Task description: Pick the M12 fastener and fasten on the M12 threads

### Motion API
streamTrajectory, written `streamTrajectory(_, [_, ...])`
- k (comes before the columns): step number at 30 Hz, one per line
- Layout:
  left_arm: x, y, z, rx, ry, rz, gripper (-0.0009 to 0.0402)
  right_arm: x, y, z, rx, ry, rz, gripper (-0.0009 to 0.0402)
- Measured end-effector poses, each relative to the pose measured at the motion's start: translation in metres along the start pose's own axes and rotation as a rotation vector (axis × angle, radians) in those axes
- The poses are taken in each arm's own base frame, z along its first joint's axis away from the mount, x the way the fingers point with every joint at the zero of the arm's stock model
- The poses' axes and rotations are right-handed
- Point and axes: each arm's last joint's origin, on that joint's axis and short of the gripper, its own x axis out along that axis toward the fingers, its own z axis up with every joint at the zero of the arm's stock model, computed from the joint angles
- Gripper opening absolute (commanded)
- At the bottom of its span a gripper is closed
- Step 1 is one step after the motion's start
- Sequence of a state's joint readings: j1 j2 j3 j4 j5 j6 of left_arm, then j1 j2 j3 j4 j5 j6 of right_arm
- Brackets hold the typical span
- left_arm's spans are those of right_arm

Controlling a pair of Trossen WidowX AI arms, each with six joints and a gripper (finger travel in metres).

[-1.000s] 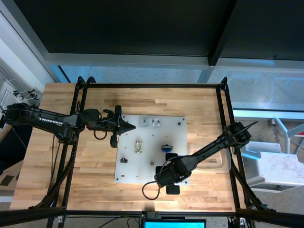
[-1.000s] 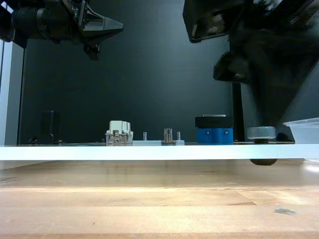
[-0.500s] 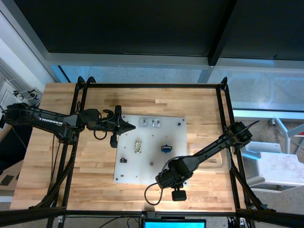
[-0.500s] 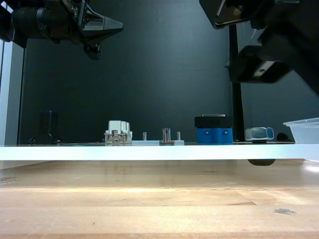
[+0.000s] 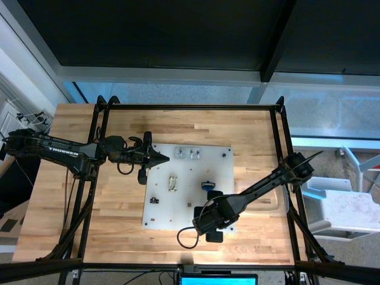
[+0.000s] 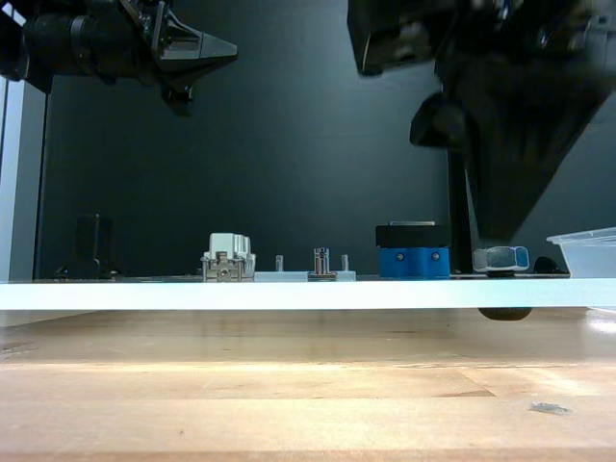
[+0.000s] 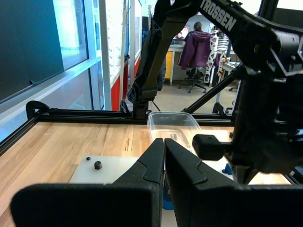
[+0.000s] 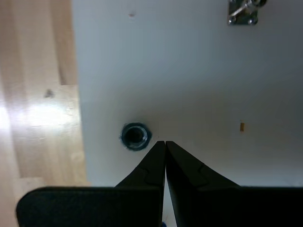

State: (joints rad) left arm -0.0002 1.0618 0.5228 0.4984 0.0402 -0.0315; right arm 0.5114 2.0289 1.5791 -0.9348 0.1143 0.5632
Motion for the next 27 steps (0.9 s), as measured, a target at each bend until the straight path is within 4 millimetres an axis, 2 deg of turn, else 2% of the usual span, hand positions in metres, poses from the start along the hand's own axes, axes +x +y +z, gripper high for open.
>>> streamTrajectory(9, [0.000, 0.000, 0.000, 0.000, 0.000, 0.000, 0.0000, 0.008, 0.002, -0.001, 0.003, 0.019, -0.003, 0.0000])
streamTrajectory(12, [0.000, 0.000, 0.000, 0.000, 0.000, 0.000, 0.0000, 0.006, 0.004, -0.002, -0.015, 0.066, 0.086, 0.0000])
streamTrajectory(15, [0.000, 0.000, 0.000, 0.000, 0.000, 0.000, 0.0000, -0.005, 0.007, -0.002, -0.079, 0.100, 0.229, 0.0000])
streamTrajectory(17, [0.000, 0.000, 0.000, 0.000, 0.000, 0.000, 0.0000, -0.011, 0.007, -0.003, -0.106, 0.099, 0.261, 0.0000])
streamTrajectory(21, [0.000, 0.000, 0.000, 0.000, 0.000, 0.000, 0.0000, -0.010, 0.005, -0.004, -0.105, 0.105, 0.235, 0.0000])
streamTrajectory(27, [0.000, 0.000, 0.000, 0.000, 0.000, 0.000, 0.0000, -0.010, 0.001, -0.001, -0.078, 0.021, 0.081, 0.0000])
